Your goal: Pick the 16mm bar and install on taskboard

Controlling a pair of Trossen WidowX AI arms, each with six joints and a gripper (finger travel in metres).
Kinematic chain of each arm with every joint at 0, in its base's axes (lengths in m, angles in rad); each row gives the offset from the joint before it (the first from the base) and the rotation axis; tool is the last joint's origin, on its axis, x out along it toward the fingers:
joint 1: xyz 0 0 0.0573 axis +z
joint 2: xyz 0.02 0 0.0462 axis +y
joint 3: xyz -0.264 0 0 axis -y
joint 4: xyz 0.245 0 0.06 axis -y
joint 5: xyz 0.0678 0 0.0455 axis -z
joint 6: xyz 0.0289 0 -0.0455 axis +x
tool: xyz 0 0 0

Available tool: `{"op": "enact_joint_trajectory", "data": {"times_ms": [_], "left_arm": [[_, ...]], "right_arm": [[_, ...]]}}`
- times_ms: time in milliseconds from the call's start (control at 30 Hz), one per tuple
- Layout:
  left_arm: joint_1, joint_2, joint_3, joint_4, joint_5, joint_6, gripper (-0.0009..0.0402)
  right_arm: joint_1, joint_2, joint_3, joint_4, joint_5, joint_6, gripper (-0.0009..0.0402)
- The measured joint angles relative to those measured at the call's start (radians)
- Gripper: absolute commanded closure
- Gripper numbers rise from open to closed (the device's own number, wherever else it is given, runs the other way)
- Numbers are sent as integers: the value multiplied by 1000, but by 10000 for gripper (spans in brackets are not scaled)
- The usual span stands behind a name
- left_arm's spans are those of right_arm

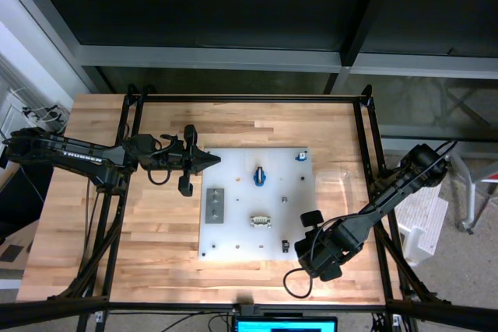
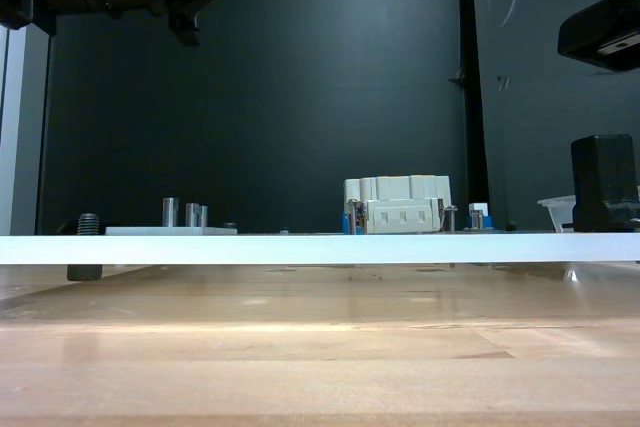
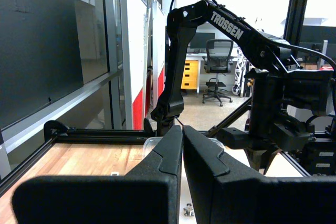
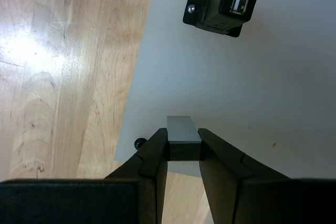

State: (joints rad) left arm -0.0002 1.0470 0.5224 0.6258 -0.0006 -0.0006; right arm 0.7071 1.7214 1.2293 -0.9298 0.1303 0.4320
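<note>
A short grey 16mm bar [image 4: 183, 136] is clamped between the fingers of my right gripper [image 4: 184, 149], clear of any seat and hanging over the white taskboard [image 4: 262, 93] near its edge. In the high view the right gripper [image 1: 312, 219] hovers over the board's near right corner, and the bar is hidden there. My left gripper [image 1: 210, 159] is up in the air at the board's far left edge, shut with nothing in it; its fingers [image 3: 168, 153] meet. A grey plate with pegs [image 1: 214, 206] lies on the board's left side.
A black USB socket block [image 4: 222, 4] stands on the board just ahead of the held bar, and shows in the high view [image 1: 285, 246]. A beige connector [image 1: 261, 221] and a blue knob [image 1: 259, 176] sit mid-board. Bare wooden table [image 1: 117, 239] surrounds the board.
</note>
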Motion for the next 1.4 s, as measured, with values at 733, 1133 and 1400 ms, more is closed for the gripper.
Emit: {"op": "enact_joint_trajectory", "data": {"times_ms": [733,1133,1400], "left_arm": [[0,0,0,0,0,0,393],[0,0,0,0,0,0,393],[0,0,0,0,0,0,393]], "right_arm": [[0,-7,-2,1,6,115,393],[1,-9,-2,0,34,193,393],[6,-10,-2,-4,34,246,393]]}}
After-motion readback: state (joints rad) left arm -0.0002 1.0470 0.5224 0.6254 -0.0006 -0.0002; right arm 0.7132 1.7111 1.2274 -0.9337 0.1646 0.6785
